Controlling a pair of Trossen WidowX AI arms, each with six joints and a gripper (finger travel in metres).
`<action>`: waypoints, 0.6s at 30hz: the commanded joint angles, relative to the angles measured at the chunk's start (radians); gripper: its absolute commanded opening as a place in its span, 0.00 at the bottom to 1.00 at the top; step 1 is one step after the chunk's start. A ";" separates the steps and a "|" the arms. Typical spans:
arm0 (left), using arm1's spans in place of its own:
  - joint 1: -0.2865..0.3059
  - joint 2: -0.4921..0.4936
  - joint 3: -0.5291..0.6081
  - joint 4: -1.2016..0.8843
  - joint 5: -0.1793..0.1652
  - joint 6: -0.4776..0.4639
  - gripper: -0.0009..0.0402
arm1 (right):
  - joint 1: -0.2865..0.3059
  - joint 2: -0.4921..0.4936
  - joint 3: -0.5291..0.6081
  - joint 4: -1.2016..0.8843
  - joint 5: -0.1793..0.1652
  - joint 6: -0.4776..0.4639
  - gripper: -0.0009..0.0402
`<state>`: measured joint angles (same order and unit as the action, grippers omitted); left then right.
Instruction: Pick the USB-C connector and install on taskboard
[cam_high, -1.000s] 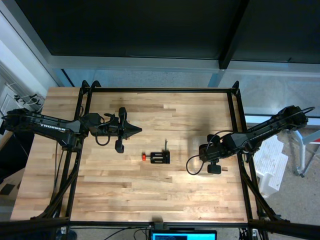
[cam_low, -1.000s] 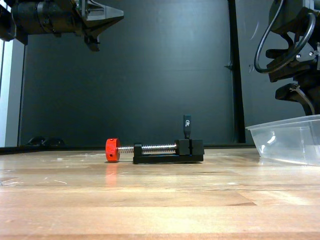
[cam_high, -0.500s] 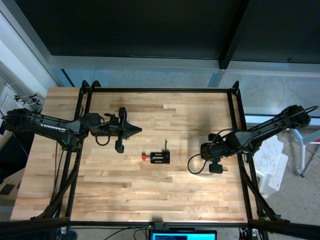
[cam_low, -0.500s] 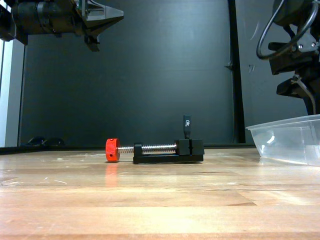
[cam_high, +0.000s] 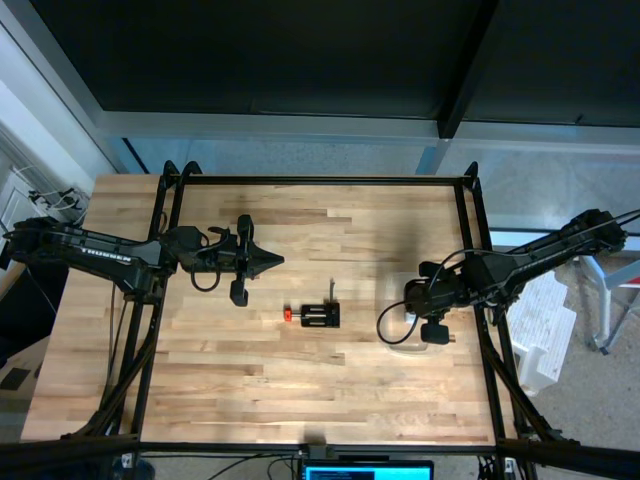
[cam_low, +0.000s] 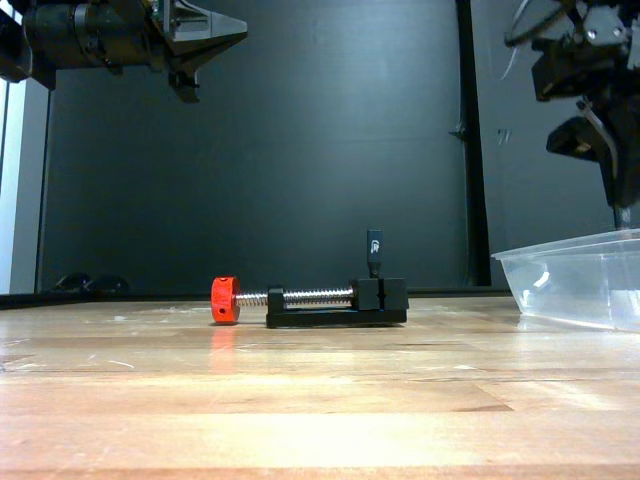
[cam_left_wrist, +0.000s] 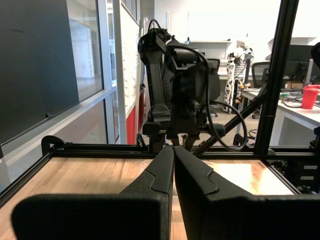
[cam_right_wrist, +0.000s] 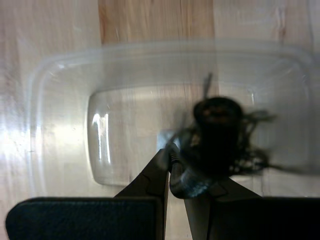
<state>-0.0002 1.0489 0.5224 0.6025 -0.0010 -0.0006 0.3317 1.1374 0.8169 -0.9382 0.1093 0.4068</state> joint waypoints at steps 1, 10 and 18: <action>0.000 0.000 0.000 0.000 0.000 0.000 0.02 | -0.005 0.001 0.041 -0.027 0.003 0.000 0.02; 0.000 0.000 0.000 0.000 0.000 0.000 0.02 | -0.030 0.003 0.128 -0.049 0.008 0.002 0.02; 0.000 0.000 0.000 0.000 0.000 0.000 0.02 | -0.055 0.021 0.146 -0.040 0.029 -0.051 0.02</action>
